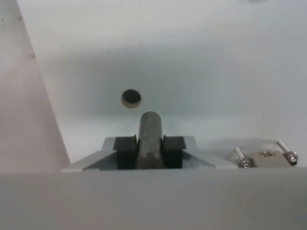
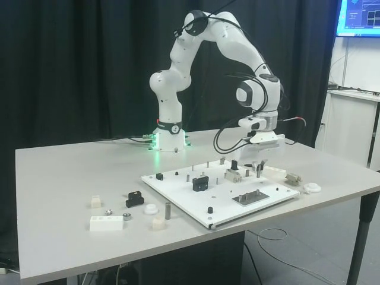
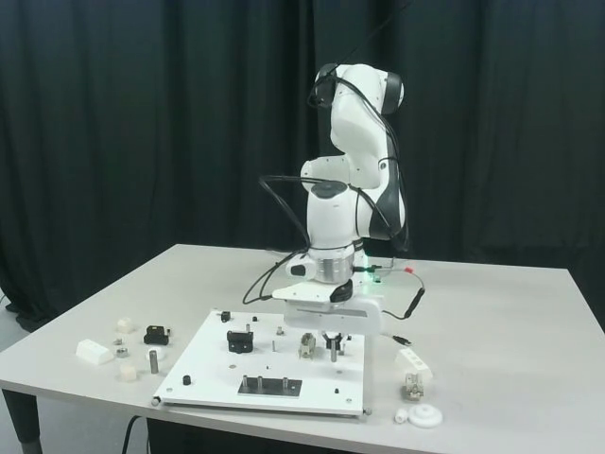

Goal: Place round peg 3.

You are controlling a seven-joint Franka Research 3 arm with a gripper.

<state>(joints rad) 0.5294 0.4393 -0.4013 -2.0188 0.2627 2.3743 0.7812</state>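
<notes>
A grey round peg (image 1: 150, 136) stands upright between the black pads (image 1: 125, 151), and my gripper (image 1: 149, 152) is shut on it. Just beyond the peg's tip a round hole (image 1: 131, 98) opens in the white board (image 1: 201, 62); the peg hangs a little above the board, beside the hole and not in it. From the first room view the gripper (image 2: 259, 168) hovers low over the far right part of the white board (image 2: 178, 191). In the second room view the gripper (image 3: 333, 346) hangs over the board (image 3: 203, 374) near its right edge, with the peg (image 3: 334, 355) pointing down.
The board carries black fixtures (image 2: 200, 183), thin pins and a grey plate with two posts (image 2: 250, 197). A small screwed fitting (image 1: 266, 157) lies close to the gripper. Loose white blocks (image 2: 106, 222), a black part (image 2: 135, 199) and a standing grey peg (image 2: 168, 210) lie on the table left of the board.
</notes>
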